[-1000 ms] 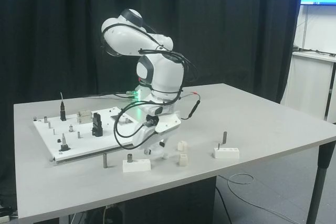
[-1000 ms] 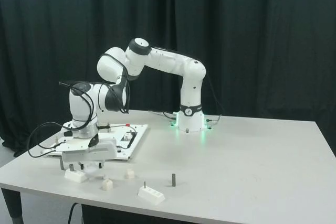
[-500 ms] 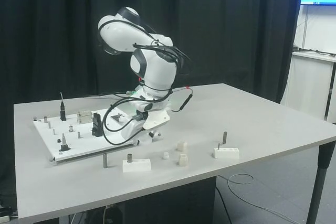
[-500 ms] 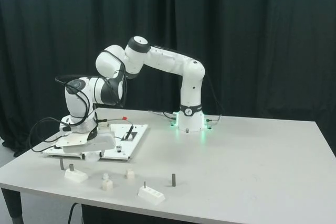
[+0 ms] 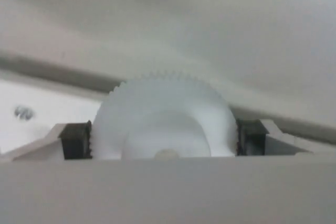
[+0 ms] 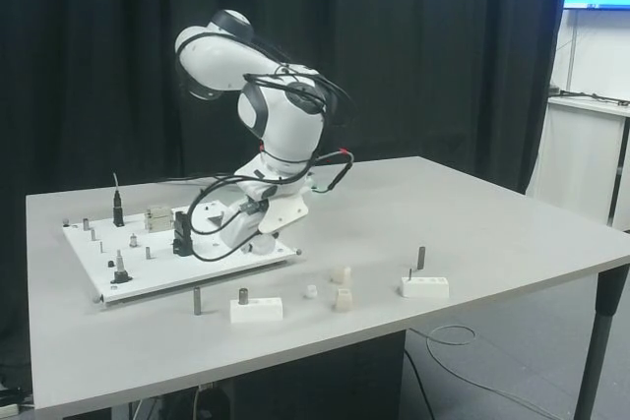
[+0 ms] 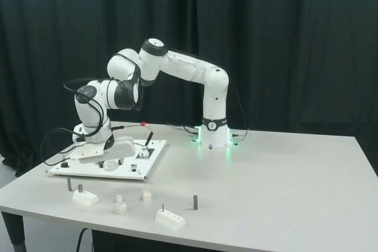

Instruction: Insert large gear.

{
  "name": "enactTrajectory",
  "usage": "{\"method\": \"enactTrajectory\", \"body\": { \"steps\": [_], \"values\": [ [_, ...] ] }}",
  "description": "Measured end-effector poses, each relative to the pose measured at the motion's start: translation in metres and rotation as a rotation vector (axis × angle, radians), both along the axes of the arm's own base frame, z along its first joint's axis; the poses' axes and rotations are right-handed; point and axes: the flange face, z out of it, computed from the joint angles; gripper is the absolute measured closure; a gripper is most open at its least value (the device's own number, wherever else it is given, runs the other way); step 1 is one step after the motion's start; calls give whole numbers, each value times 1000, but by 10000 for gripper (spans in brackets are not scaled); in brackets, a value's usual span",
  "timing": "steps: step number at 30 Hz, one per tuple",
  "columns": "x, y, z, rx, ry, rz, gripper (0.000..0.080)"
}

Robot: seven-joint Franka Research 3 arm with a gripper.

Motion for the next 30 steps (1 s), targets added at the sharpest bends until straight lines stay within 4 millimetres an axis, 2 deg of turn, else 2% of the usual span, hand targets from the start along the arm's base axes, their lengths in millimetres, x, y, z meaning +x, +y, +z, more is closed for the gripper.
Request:
{"method": "enactTrajectory", "body": {
  "steps": [10,19,30],
  "values": [
    [-33,3,12,-1,45,-22,209],
    [-64,13,21,-8,42,-34,209],
    [-99,19,27,-28,45,-37,209]
  ]
}}
